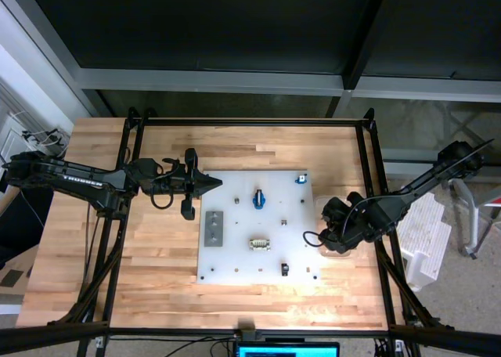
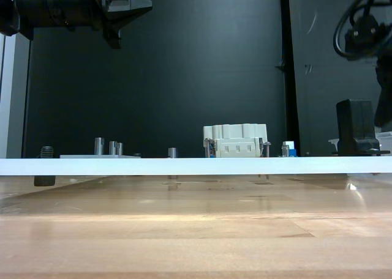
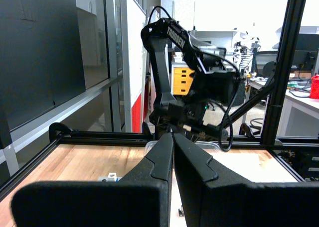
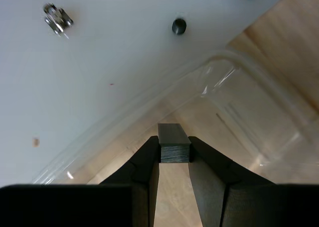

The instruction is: Remove the 16mm bar from the taskboard and place in the container

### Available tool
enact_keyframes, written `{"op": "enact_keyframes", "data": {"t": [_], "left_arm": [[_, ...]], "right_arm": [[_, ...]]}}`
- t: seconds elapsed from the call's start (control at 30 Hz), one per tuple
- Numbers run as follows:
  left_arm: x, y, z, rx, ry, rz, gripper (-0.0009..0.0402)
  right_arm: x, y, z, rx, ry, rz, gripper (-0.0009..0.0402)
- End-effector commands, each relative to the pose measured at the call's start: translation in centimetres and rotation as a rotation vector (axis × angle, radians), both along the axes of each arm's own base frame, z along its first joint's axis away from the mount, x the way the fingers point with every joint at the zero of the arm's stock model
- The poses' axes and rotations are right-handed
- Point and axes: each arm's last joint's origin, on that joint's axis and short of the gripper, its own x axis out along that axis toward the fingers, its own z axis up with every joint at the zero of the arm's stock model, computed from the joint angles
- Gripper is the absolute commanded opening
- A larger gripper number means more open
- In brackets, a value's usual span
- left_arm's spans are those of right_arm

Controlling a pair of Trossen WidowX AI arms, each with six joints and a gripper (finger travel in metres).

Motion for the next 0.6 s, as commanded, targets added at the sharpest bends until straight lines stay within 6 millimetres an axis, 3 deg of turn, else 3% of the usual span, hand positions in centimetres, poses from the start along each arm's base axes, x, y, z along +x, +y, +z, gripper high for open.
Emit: {"op": "enact_keyframes", "data": {"t": [0.03,0.27,0.6], "left_arm": [[0.0,0.0,0.0,0.000,0.000,0.000,0.0000],[0.0,0.0,0.0,0.000,0.000,0.000,0.0000],[0.0,0.0,0.0,0.000,0.000,0.000,0.0000]], "right_arm": [[-0.2,-0.1,-1.3,0.016,-0.005,0.000,0.0000],[-0.8,-0.3,-3.0,0.055,0.029,0.009,0.0000],[-1.2,-0.3,-3.5,0.117,0.093,0.023,0.0000]]}}
